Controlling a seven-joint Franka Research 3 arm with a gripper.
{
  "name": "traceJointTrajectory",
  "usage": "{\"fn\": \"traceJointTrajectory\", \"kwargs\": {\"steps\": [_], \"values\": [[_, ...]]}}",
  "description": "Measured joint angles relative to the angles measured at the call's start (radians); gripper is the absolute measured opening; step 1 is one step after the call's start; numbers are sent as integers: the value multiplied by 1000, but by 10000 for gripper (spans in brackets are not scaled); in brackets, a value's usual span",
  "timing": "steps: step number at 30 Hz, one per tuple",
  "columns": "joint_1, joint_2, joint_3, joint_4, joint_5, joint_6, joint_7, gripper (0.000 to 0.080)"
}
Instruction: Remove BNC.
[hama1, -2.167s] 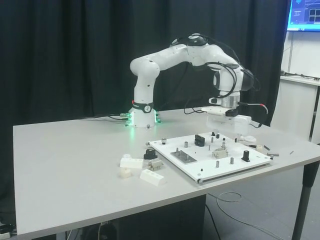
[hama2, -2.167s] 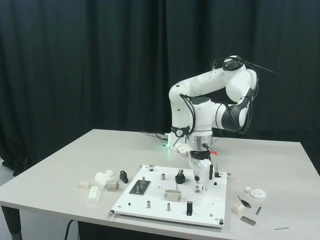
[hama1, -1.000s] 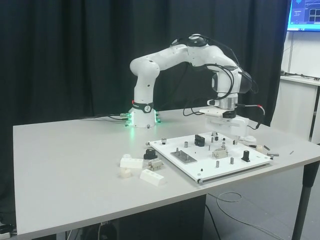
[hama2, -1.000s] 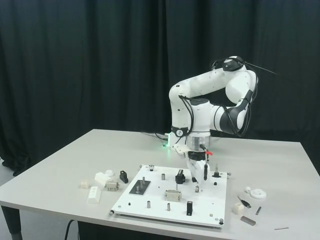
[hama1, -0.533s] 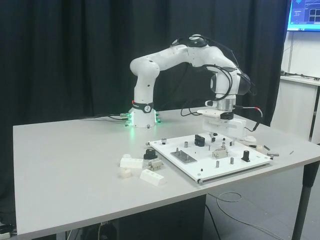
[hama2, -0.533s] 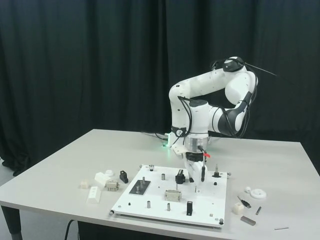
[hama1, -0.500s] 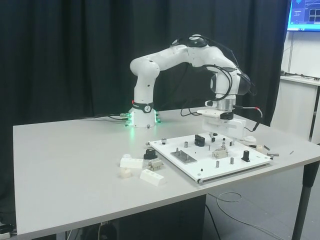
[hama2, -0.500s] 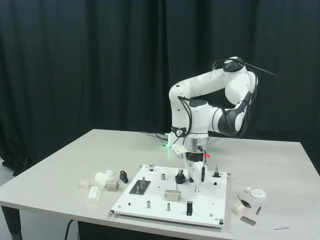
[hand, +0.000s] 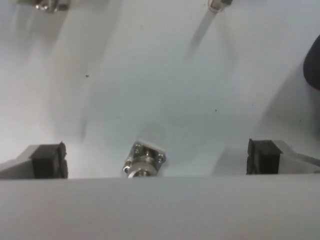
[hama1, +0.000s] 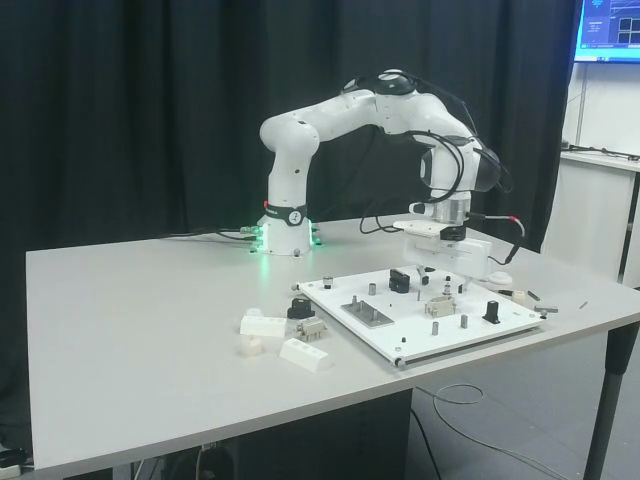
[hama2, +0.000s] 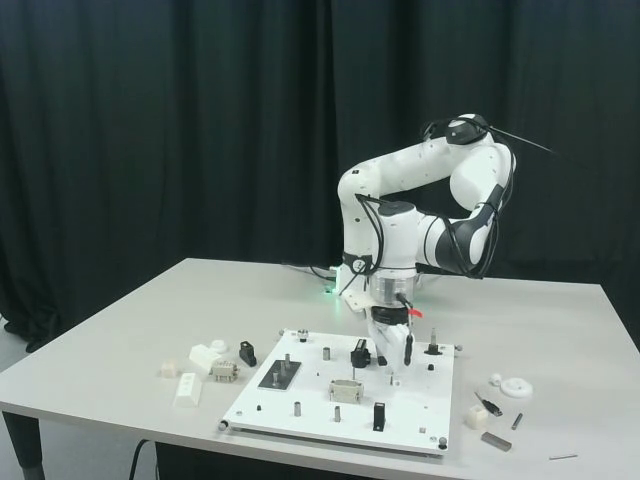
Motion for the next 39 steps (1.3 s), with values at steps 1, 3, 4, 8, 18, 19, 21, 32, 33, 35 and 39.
{"fn": "traceJointTrajectory", "kwargs": {"steps": [1,3,4,8,18,19,21,32,33,35,39], "values": [[0,0,0,0,0,-1,-4,800],[0,0,1,0,0,-3,-13,800],[0,0,1,0,-1,-4,-18,800],[0,0,1,0,-1,-14,-48,800],[0,0,1,3,-1,-38,-72,491],[0,0,1,4,0,-39,-72,491],[-2,0,1,9,6,-37,-72,311],[-18,0,4,31,14,-43,-72,129],[-18,0,4,31,14,-43,-72,126],[-19,0,4,31,14,-44,-72,126],[-19,0,3,32,11,-44,-73,126]]}}
